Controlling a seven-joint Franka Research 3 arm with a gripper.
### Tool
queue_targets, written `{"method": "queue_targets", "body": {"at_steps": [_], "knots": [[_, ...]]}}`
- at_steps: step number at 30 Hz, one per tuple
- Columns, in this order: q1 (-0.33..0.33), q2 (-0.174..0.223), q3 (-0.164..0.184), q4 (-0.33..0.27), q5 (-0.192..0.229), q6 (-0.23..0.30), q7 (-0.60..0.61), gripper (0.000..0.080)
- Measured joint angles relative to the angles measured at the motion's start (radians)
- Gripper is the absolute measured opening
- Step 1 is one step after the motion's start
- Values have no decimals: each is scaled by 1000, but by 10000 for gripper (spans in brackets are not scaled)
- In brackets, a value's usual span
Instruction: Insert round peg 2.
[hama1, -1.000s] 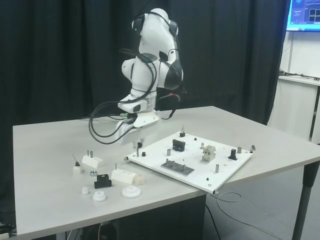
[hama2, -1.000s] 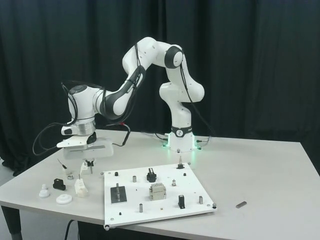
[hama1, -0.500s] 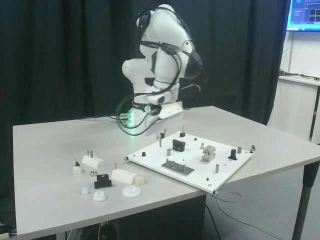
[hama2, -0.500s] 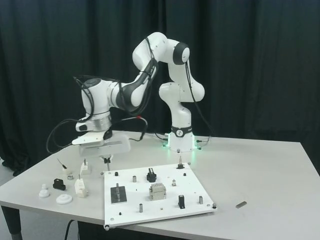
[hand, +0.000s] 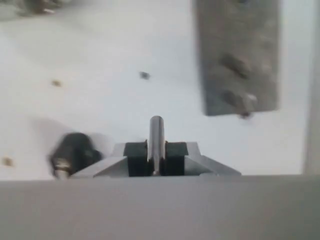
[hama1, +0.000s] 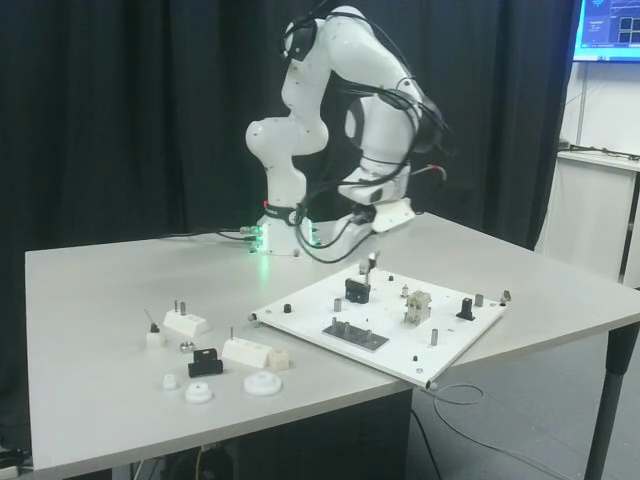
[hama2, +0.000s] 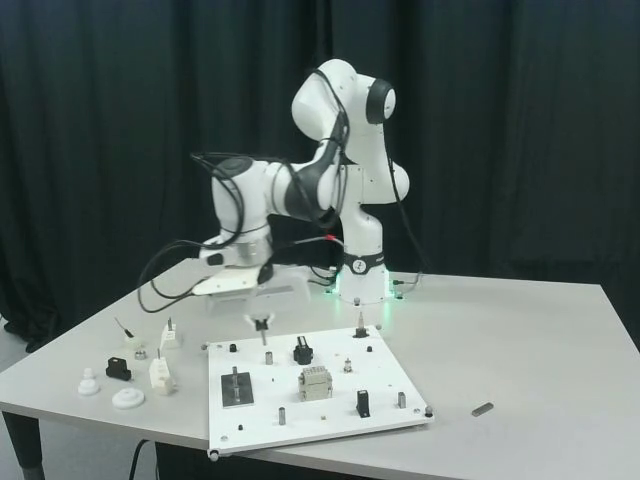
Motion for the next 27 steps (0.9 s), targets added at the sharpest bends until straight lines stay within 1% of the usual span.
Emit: {"method": "queue_targets", "body": {"at_steps": [4, 16, 27], "knots": [[39, -11, 6, -19, 0, 0, 50, 68], [142, -44, 40, -66, -5, 0, 202, 68], [224, -56, 66, -91, -8, 10, 322, 68]]}}
